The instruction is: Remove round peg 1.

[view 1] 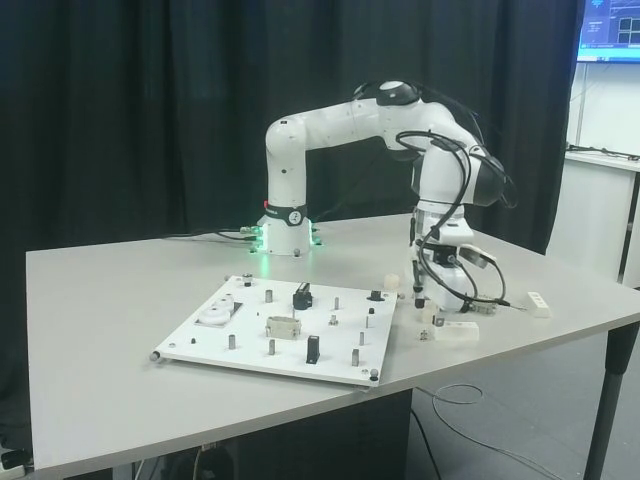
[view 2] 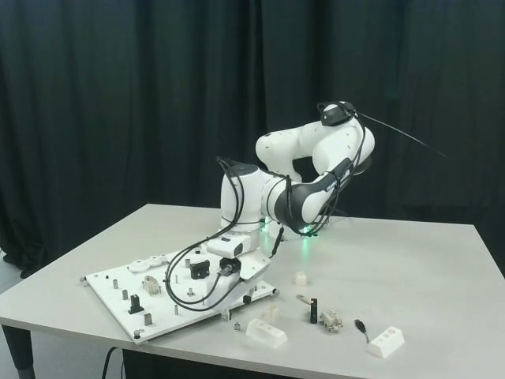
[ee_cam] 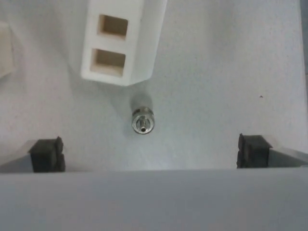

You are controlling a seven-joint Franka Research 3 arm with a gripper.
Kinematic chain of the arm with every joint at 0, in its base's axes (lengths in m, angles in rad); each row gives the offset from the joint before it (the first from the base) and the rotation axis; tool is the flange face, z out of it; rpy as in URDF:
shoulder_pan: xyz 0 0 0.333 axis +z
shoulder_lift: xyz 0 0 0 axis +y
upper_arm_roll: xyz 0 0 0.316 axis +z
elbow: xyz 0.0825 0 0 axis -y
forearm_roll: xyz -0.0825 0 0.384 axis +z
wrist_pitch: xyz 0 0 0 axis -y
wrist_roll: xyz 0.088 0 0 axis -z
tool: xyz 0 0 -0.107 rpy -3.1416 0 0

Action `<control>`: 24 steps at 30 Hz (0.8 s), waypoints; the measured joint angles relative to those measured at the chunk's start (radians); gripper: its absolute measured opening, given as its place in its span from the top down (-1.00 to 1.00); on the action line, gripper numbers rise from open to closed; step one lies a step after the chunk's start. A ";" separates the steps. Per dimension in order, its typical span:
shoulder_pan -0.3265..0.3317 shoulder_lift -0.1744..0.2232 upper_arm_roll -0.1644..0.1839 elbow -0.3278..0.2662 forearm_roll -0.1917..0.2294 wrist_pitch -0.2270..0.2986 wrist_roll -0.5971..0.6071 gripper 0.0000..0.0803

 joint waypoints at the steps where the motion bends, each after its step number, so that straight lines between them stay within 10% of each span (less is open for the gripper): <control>1: 0.000 0.000 -0.001 0.000 0.000 0.000 0.007 -0.99; 24: -0.032 0.001 -0.024 -0.010 -0.037 0.032 0.337 -0.99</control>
